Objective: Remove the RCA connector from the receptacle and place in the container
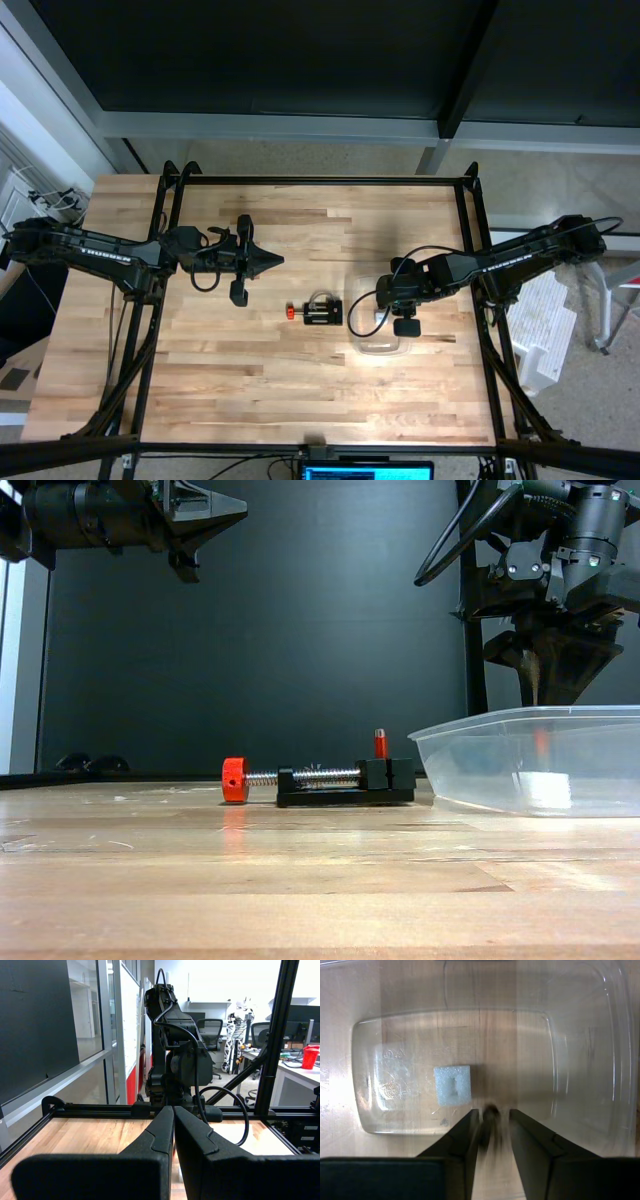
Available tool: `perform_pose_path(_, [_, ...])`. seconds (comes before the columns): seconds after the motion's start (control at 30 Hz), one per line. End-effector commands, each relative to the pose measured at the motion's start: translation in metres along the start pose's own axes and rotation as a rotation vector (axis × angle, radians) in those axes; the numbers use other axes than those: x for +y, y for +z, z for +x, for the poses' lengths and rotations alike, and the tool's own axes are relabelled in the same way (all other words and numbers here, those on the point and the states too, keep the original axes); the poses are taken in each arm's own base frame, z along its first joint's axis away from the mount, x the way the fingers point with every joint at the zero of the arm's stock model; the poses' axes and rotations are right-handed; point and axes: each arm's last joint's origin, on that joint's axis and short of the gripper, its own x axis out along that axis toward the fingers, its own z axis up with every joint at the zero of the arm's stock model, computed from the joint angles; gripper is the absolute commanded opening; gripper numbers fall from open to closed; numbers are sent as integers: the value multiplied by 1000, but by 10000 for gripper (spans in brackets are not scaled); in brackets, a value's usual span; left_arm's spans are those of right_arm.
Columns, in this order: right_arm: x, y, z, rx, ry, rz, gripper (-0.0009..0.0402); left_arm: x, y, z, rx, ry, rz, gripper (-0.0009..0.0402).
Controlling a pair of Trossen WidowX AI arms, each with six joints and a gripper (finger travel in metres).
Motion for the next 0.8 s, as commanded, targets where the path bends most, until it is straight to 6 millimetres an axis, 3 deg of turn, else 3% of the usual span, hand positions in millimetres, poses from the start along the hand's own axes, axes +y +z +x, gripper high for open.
perform_pose_path(0.03, [0,1,0,-3,-3,0,118,0,0,0,0,0,0,0])
perform_pose_path(0.27, [0,1,0,-4,-10,0,147,0,0,0,0,0,0,0])
perform_pose_path(0.5, [0,2,-2,-7,-7,-4,148,0,0,0,0,0,0,0])
perform_pose_path(0.8, [-4,25,-34,-128,17,-35,126,0,0,0,0,0,0,0])
